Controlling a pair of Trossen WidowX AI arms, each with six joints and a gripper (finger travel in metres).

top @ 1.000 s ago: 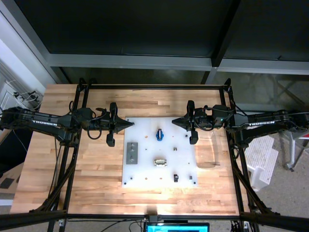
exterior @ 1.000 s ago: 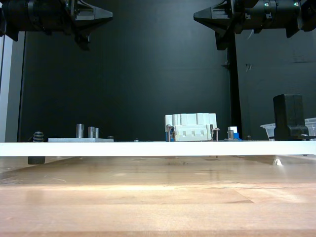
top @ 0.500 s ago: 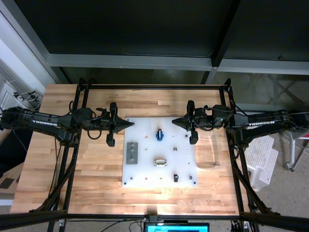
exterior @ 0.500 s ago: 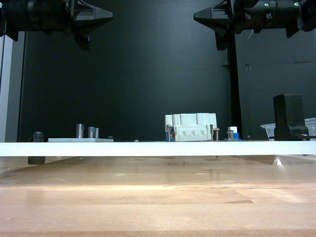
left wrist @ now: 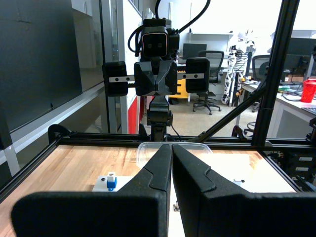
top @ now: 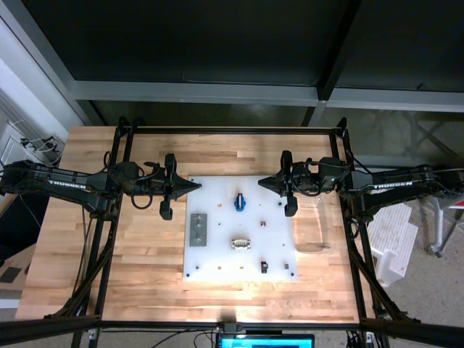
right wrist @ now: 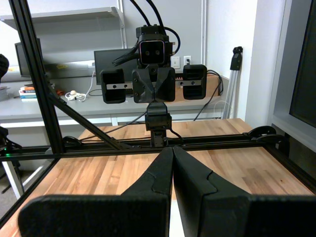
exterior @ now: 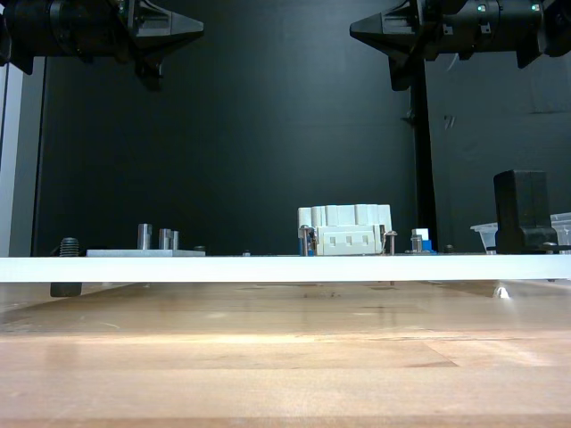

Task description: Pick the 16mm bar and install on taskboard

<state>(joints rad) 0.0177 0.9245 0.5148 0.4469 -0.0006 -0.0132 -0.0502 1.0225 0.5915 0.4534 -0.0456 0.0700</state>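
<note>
Grey studs [exterior: 165, 239] upright on a metal block [top: 198, 230] of the white board [top: 217, 270]; cannot tell the 16mm bar among them. High above, well apart: left gripper [top: 197, 186] and right gripper [top: 262, 183], tips facing, fingers pressed together, bare.

Soft overhead light falls evenly on the white task board [top: 217, 246], which reads bright in the high view. The wooden table [top: 130, 254] around it looks warm, with soft shadows, and beyond the board's far edge the scene drops to dark. In the low view the board's near edge glows pale and the wood in front of it is blurred, with a dull sheen. High above the board, the left gripper [exterior: 198, 28] and right gripper [exterior: 355, 31] are black shapes on a black backdrop. Both wrist views are brightly room-lit, their closed fingers [left wrist: 157, 170] dark and soft.
</note>
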